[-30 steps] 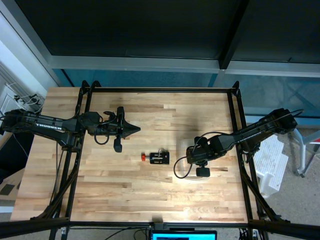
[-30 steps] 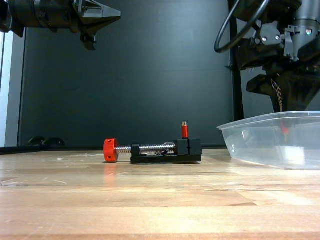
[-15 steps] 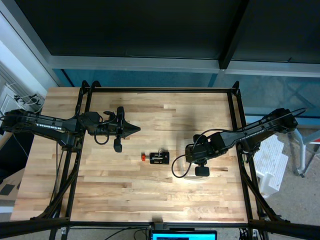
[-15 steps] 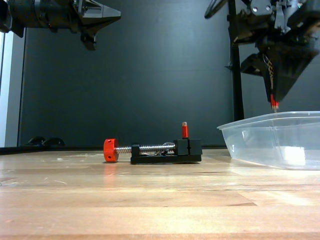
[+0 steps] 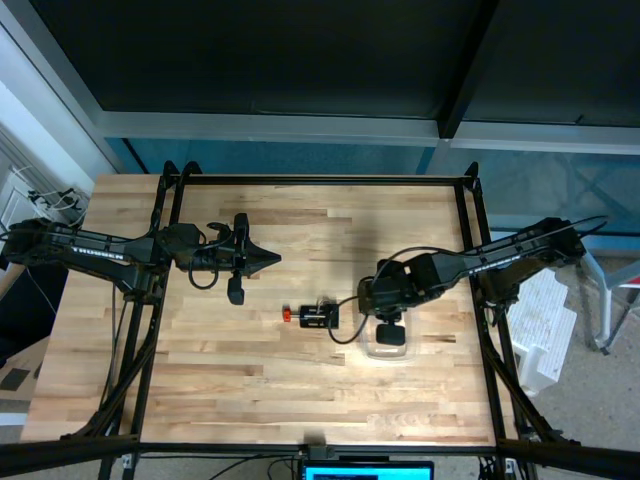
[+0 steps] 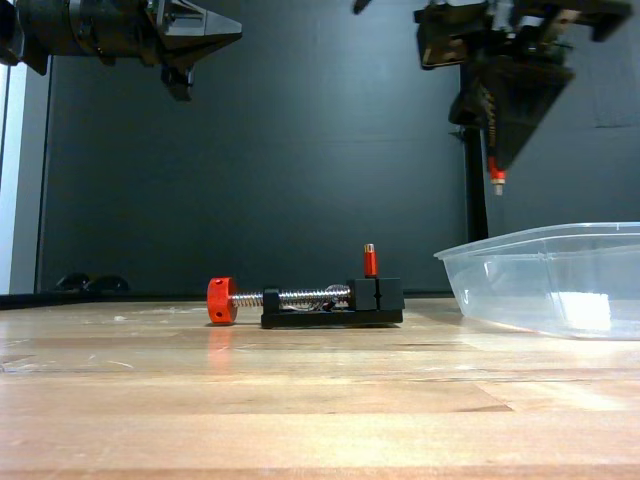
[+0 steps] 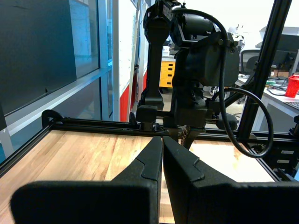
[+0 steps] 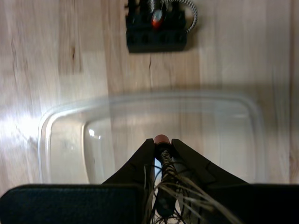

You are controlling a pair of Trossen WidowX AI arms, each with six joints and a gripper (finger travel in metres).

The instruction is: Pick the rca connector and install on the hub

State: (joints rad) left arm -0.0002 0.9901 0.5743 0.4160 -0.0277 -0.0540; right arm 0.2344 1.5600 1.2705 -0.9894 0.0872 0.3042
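1. The right gripper [image 6: 497, 170] hangs high above the tray [image 6: 470, 285], its fingers pinched on the rca connector [image 6: 497, 181], red tip down.
2. The hub [image 5: 318, 317] lies near the middle of the surface [image 5: 250, 390], just left of the tray and not touching it.
3. The left gripper [image 5: 268, 258] hovers over the surface's left half, fingers pressed together, holding nothing.

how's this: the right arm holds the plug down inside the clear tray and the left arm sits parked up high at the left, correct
Not quite. The low view shows the right gripper holding the plug up in the air, well above the rim of the clear tray, not down inside it. The rest holds: the left gripper sits parked up high at the left.
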